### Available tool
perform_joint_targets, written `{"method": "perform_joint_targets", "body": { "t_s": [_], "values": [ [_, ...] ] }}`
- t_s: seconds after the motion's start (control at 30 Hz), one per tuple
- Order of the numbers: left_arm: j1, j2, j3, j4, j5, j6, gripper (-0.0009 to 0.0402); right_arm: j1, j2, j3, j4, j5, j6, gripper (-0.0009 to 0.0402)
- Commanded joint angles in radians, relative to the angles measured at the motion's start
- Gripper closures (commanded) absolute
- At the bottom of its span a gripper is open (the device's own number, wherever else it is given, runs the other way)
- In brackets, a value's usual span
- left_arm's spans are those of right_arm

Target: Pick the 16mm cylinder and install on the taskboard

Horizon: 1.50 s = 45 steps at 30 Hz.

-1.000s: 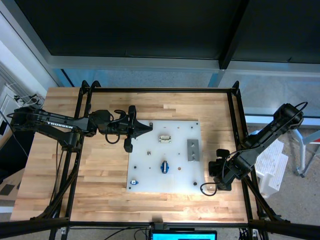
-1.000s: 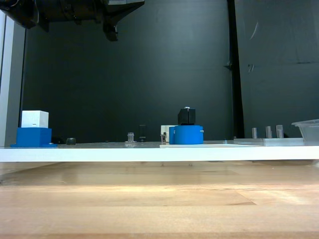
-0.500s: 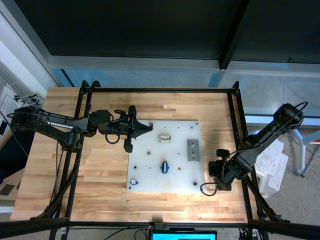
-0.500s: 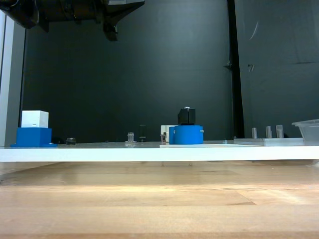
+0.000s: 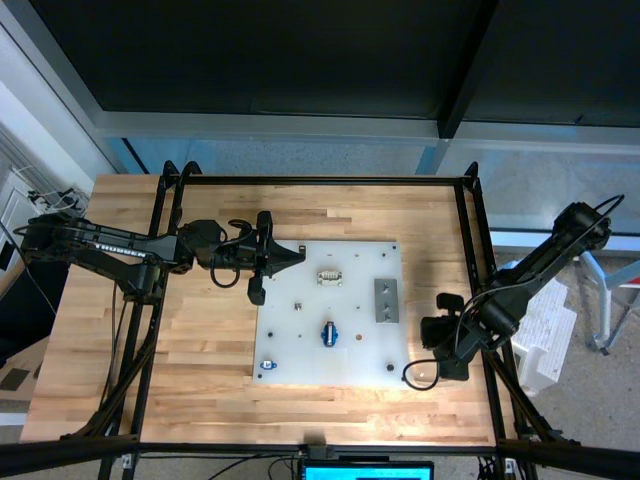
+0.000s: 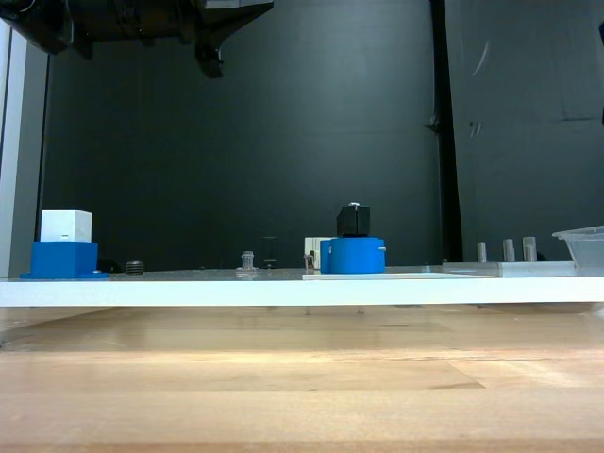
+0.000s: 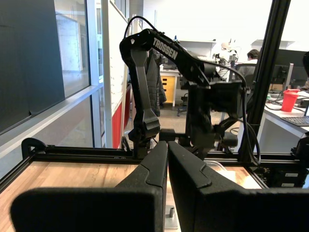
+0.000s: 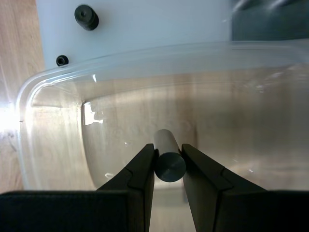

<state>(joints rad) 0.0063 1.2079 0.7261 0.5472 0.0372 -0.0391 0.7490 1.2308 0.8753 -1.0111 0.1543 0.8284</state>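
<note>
My right gripper (image 8: pixel 168 162) is shut on the 16mm cylinder (image 8: pixel 169 158), a short grey metal peg held between both fingers above the clear plastic tray (image 8: pixel 30 99). In the high view this gripper (image 5: pixel 441 356) hangs just off the right edge of the white taskboard (image 5: pixel 300 340). My left gripper (image 5: pixel 290 255) is shut with nothing in it; its fingers (image 7: pixel 154 166) press together. It hovers high over the board's far left corner, pointing right.
On the taskboard stand a blue fitting (image 5: pixel 328 334), a grey metal block (image 5: pixel 386 299) and a beige connector (image 5: pixel 329 277). A black frame (image 5: pixel 470 260) runs around the table. The low view shows the tray's rim (image 6: pixel 580 233) at the right.
The right arm has shifted slightly to the right and up with the cylinder in its gripper. The left arm has not moved.
</note>
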Motion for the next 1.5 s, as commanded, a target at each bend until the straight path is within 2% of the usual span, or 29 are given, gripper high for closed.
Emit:
{"method": "perform_joint_targets", "body": {
  "t_s": [0.03,0.17,0.4,0.53,0.63,0.93,1.5],
  "values": [
    [0.0,0.0,0.0,0.0,0.0,0.0,0.0392,-0.006,-0.011,0.05,-0.079,0.002,0.0,0.0387],
    [0.0,0.0,0.0,0.0,0.0,0.0,0.0392,-0.022,-0.012,0.094,-0.132,0.002,-0.004,0.0387],
    [0.0,0.0,0.0,0.0,0.0,0.0,0.0392,-0.035,-0.012,0.098,-0.132,-0.002,-0.007,0.0387],
    [0.0,0.0,0.0,0.0,0.0,0.0,0.0392,-0.07,-0.011,0.098,-0.128,-0.034,-0.026,0.0387],
    [0.0,0.0,0.0,0.0,0.0,0.0,0.0392,-0.108,-0.006,0.098,-0.11,-0.035,-0.06,0.0387],
    [0.0,0.0,0.0,0.0,0.0,0.0,0.0392,-0.193,0.103,0.177,-0.092,-0.029,-0.203,0.0387],
    [0.0,0.0,0.0,0.0,0.0,0.0,0.0392,-0.299,0.306,0.315,-0.013,-0.024,-0.313,0.0386]
  ]
}}
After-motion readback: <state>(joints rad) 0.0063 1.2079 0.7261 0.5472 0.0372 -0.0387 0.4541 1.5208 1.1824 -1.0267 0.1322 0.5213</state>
